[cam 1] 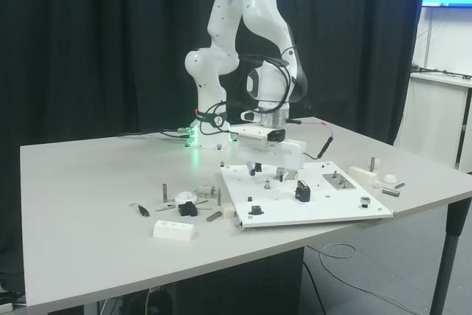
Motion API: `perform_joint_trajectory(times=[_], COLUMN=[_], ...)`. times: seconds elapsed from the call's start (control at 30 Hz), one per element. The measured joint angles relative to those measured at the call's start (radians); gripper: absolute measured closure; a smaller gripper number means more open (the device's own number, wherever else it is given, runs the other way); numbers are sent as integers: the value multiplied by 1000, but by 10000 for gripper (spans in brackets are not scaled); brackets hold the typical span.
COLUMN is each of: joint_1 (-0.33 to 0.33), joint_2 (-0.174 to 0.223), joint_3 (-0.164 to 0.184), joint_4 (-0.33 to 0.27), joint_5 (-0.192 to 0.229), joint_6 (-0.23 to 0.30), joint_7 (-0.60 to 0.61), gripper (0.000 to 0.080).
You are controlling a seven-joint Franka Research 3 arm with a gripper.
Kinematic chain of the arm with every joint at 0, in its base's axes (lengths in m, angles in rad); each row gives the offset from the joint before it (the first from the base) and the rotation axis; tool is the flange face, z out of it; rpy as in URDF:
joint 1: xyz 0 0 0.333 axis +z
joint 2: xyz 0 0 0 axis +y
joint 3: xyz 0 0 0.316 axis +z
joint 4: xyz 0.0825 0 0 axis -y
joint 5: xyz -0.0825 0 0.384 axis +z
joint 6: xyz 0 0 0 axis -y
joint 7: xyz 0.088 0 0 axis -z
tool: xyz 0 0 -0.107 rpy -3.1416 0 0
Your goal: Remove BNC.
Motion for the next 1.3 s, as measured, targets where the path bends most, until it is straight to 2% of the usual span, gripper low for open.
perform_joint_trajectory(times=[0.43, 1.03, 1.3], joint_1=[-19, -80, -88], joint_2=[24, 43, 43], joint_3=[7, 65, 73], joint_4=[28, 44, 44], joint_5=[0, 0, 0], joint_6=[1, 1, 1], joint_7=[-10, -43, -67], gripper=[3, 3, 3])
